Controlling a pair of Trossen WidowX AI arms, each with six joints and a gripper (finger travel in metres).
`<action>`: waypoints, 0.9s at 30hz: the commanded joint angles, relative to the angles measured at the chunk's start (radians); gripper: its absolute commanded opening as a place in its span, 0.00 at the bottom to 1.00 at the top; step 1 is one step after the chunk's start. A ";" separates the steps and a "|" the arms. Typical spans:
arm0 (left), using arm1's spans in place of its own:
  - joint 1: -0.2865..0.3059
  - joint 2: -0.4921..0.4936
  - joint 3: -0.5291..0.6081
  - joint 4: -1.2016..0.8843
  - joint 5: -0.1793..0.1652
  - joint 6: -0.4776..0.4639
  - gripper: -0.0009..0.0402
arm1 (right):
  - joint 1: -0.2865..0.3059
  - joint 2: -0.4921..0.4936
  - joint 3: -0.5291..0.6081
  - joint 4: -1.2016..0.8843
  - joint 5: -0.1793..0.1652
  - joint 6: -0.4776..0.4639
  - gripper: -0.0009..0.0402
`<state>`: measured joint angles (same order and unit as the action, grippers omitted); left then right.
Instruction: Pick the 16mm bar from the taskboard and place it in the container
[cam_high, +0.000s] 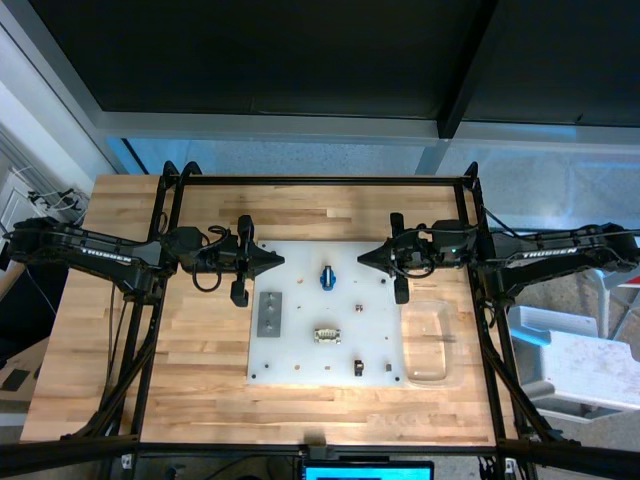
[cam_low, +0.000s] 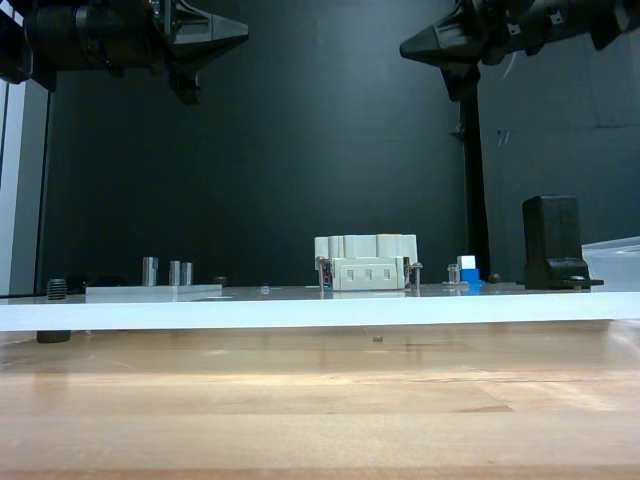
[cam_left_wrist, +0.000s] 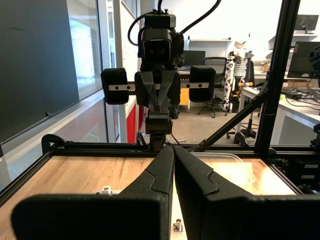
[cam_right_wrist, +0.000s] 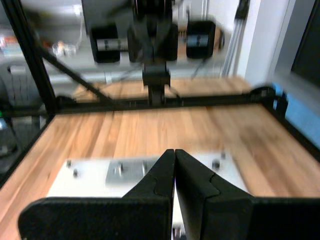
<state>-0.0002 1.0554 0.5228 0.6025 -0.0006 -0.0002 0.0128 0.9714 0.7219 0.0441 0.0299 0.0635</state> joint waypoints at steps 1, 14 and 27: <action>0.000 0.000 0.000 0.000 0.000 0.000 0.02 | 0.002 0.021 0.047 -0.124 0.000 0.013 0.02; 0.000 0.000 0.000 0.000 0.000 0.000 0.02 | 0.017 0.188 0.293 -0.566 0.002 0.061 0.02; 0.000 0.000 0.000 0.000 0.000 0.000 0.02 | 0.053 0.341 0.461 -0.878 0.000 0.117 0.02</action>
<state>-0.0002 1.0554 0.5224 0.6029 -0.0006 -0.0002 0.0612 1.2984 1.1645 -0.7998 0.0311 0.1783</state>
